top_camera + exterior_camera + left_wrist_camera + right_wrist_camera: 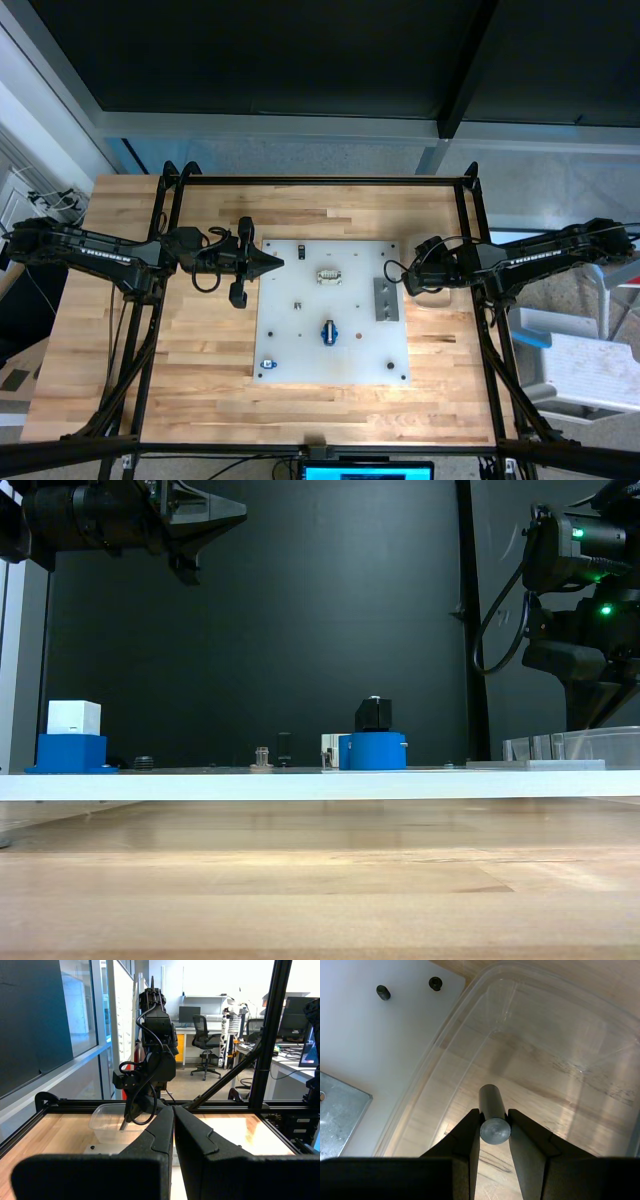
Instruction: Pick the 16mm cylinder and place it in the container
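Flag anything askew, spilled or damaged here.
Nothing stands out. The right gripper pinches the 16mm cylinder over the container, as expected; the left gripper hangs shut, raised near the left edge of the white board.

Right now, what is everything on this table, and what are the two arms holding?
pale wooden table: one, light brown, under everything.
white flat board: one, white, table's middle.
grey rectangular metal block: one, grey, board's right side.
blue upright part: one, blue, board's near middle.
small blue base with white cube: one, board's near left corner.
clear plastic tub: one, see-through, on wood beside the board's right edge.
short silvery metal cylinder: one, grey, over the tub's inside.
left gripper: black, fingers shut, raised over the board's left edge.
right gripper: black, fingers clamping the cylinder.
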### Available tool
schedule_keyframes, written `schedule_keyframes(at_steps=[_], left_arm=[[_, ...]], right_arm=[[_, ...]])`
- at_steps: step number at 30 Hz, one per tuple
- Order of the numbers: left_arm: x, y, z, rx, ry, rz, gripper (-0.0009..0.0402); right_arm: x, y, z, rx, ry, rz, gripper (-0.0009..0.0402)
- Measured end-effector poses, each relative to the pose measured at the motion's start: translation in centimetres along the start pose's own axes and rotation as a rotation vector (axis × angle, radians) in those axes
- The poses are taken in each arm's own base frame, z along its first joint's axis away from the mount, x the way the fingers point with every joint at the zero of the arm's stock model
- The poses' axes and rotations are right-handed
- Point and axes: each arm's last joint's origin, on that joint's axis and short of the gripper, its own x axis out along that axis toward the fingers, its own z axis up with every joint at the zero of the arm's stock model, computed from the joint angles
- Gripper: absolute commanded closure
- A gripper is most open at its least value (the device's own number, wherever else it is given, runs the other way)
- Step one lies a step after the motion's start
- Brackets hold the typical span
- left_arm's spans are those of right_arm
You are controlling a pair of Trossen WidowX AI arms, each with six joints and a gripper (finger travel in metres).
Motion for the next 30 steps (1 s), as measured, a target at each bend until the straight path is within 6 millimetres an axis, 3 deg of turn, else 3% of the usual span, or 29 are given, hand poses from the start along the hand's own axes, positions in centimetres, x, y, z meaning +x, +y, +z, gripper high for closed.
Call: schedule_keyframes(at_steps=[16,22,30], left_arm=[[0.0,0.0,0.0,0.000,-0.001,0.000,0.0393],[0.0,0.0,0.0,0.000,-0.001,0.000,0.0393],[0.0,0.0,0.0,0.000,-0.001,0.000,0.0393]], right_arm=[[0.0,0.1,-0.1,-0.024,-0.001,0.005,0.0198],[0.0,0.1,-0.2,-0.025,0.055,0.030,0.0180],[-1.4,0.4,0.4,-0.027,0.125,0.053,0.0190]])
